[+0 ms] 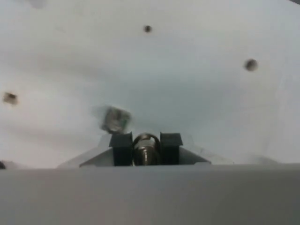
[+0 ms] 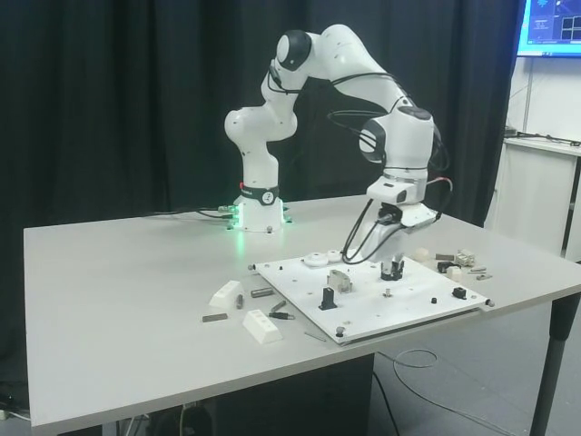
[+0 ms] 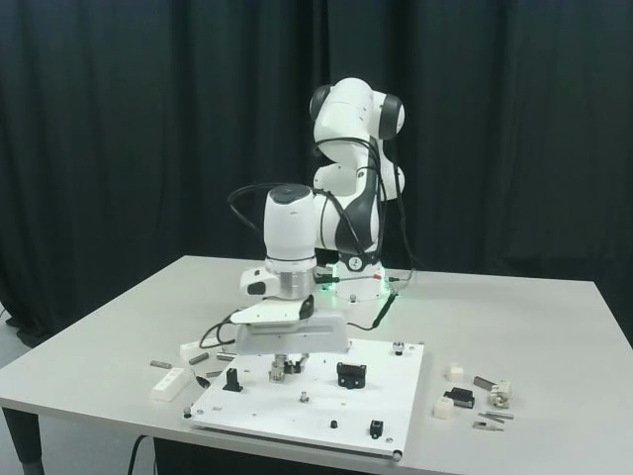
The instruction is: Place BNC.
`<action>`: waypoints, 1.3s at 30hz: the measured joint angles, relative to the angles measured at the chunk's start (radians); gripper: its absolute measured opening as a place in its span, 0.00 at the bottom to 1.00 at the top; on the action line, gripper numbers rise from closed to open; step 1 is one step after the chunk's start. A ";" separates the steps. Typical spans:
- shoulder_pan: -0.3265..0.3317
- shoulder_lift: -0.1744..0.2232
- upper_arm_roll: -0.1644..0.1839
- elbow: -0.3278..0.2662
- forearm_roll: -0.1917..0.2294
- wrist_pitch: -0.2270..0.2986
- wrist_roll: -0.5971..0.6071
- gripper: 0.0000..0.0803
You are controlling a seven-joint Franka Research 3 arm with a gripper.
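A grey table [image 2: 127,300] stands in front of black curtains [image 2: 109,100], and a white board [image 2: 399,309] lies on it near the front edge, toward the corner away from the arm's base. On the board stand several small black fixtures, among them a black block [image 3: 352,374] near its middle and a black post [image 3: 233,380] by one side edge. Loose white blocks [image 2: 263,325] and small dark metal pieces lie on the bare table just beside the board's other side edge, and a second cluster of small parts [image 3: 475,396] sits off the board, near the table's far side edge. A green light glows at the arm's base [image 2: 259,211], which is bolted toward the back edge of the table.

The white arm [image 2: 345,64] rises from the base, bends over at the elbow and points its wrist straight down above the board. The gripper [image 1: 146,149] hangs low over the board's white surface (how near it comes to touching cannot be told). In the wrist view its two black fingers [image 1: 121,146] are closed narrowly on the BNC [image 1: 146,149], a small metal connector held upright between them. A small blurred part [image 1: 115,119] sits on the board just beside the fingertips.
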 joint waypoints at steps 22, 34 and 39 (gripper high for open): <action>-0.148 -0.018 -0.067 0.000 -0.125 -0.002 0.050 0.15; -0.260 -0.018 -0.067 -0.005 -0.129 -0.002 0.033 0.15; -0.296 -0.015 -0.067 -0.014 -0.129 0.000 0.033 0.15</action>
